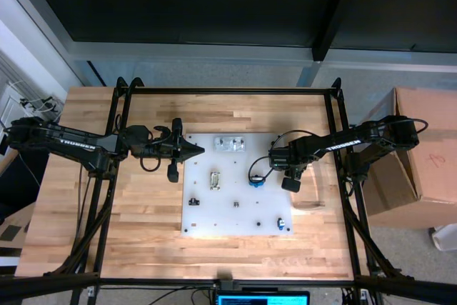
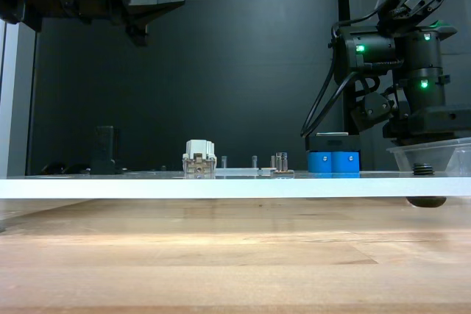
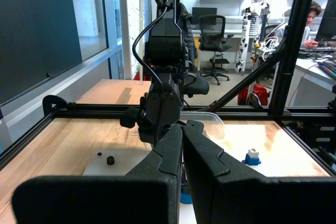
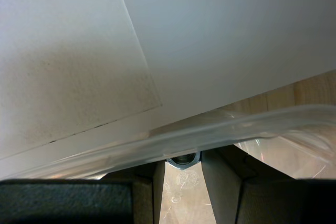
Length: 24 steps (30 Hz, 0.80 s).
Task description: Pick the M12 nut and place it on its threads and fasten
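Nut point(image 4: 183, 159) between right jaws (wrist view)

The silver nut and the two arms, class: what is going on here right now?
The right gripper reaches down into the clear tray beside the white board's right edge. Its fingers are closed on the silver nut, which is inside the tray. The black stud is bare with its ribs showing, so the nut is not yet on it. The left gripper hangs shut and empty, high above the board's far left part.
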Each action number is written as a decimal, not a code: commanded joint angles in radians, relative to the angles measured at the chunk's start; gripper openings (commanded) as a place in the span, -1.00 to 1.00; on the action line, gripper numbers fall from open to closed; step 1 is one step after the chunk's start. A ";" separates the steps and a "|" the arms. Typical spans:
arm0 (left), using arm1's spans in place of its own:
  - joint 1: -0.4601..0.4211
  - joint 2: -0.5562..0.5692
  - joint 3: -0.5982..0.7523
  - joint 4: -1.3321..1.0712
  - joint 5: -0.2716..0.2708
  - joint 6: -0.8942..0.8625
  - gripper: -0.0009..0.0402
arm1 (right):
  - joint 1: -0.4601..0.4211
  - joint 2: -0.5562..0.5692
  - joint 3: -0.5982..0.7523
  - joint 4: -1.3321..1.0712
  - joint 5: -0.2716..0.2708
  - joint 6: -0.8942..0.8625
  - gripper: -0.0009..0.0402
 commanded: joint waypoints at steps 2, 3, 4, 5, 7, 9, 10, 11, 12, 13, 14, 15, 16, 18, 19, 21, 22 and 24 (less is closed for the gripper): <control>0.000 0.000 0.000 0.000 0.000 0.000 -0.96 | 0.000 0.000 0.001 -0.004 -0.003 -0.004 -0.97; 0.000 0.000 0.000 0.000 0.000 0.000 -0.96 | 0.000 -0.004 0.002 -0.008 -0.003 -0.004 -0.95; 0.000 0.000 0.000 0.000 0.000 0.000 -0.96 | 0.001 -0.008 0.004 -0.014 -0.003 -0.004 -0.93; 0.000 0.000 0.000 0.000 0.000 0.000 -0.96 | 0.001 -0.014 0.007 -0.026 -0.003 -0.004 -0.91; 0.000 0.000 0.000 0.000 0.000 0.000 -0.96 | 0.002 -0.035 0.018 -0.056 -0.003 -0.004 -0.89; 0.000 0.000 0.000 0.000 0.000 0.000 -0.96 | 0.005 -0.063 0.036 -0.101 -0.003 -0.011 -0.87; 0.000 0.000 0.000 0.000 0.000 0.000 -0.96 | 0.009 -0.079 0.047 -0.128 -0.003 -0.022 -0.87; 0.000 0.000 0.000 0.000 0.000 0.000 -0.96 | 0.013 -0.095 0.058 -0.154 -0.003 -0.043 -0.87; 0.000 0.000 0.000 0.000 0.000 0.000 -0.96 | 0.019 -0.113 0.070 -0.180 -0.003 -0.064 -0.88; 0.000 0.000 0.000 0.000 0.000 0.000 -0.96 | 0.026 -0.130 0.084 -0.205 -0.003 -0.083 -0.88; 0.000 0.000 0.000 0.000 0.000 0.000 -0.96 | 0.033 -0.145 0.099 -0.229 -0.003 -0.107 -0.89; 0.000 0.000 0.000 0.000 0.000 0.000 -0.96 | 0.042 -0.157 0.115 -0.251 -0.003 -0.135 -0.89; 0.000 0.000 0.000 0.000 0.000 0.000 -0.96 | 0.053 -0.166 0.132 -0.272 -0.003 -0.163 -0.89; 0.000 0.000 0.000 0.000 0.000 0.000 -0.96 | 0.080 -0.181 0.165 -0.297 -0.003 -0.232 -0.90; 0.000 0.000 0.000 0.000 0.000 0.000 -0.96 | 0.098 -0.186 0.180 -0.303 -0.003 -0.279 -0.90; 0.000 0.000 0.000 0.000 0.000 0.000 -0.96 | 0.148 -0.188 0.211 -0.310 -0.003 -0.380 -0.90; 0.000 0.000 0.000 0.000 0.000 0.000 -0.96 | 0.174 -0.188 0.227 -0.310 -0.003 -0.425 -0.90; 0.000 0.000 0.000 0.000 0.000 0.000 -0.96 | 0.223 -0.188 0.253 -0.309 -0.003 -0.515 -0.90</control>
